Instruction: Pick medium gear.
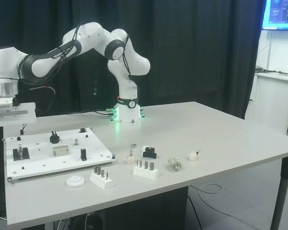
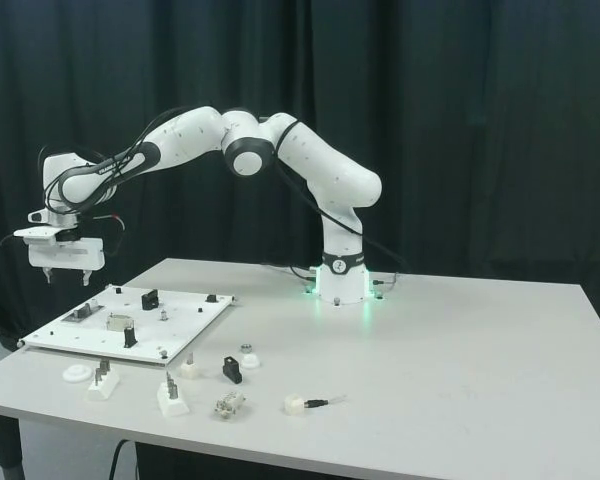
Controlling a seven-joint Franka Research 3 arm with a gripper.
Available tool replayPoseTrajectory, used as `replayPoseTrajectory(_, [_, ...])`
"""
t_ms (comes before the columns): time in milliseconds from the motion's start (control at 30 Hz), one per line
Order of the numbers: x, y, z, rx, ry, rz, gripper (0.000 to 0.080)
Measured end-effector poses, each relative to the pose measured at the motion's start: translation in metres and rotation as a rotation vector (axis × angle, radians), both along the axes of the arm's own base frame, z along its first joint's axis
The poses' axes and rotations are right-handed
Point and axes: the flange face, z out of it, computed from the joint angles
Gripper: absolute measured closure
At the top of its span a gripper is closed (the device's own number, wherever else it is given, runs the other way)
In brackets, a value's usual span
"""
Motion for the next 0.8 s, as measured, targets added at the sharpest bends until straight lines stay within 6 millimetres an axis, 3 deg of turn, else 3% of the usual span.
replayPoseTrajectory(433, [0.005,0.02,0.008,0.127,0.017,-0.015,0.0003])
replayPoseTrajectory(800, [0.018,0.053,0.005,0.232,0.04,-0.025,0.0003])
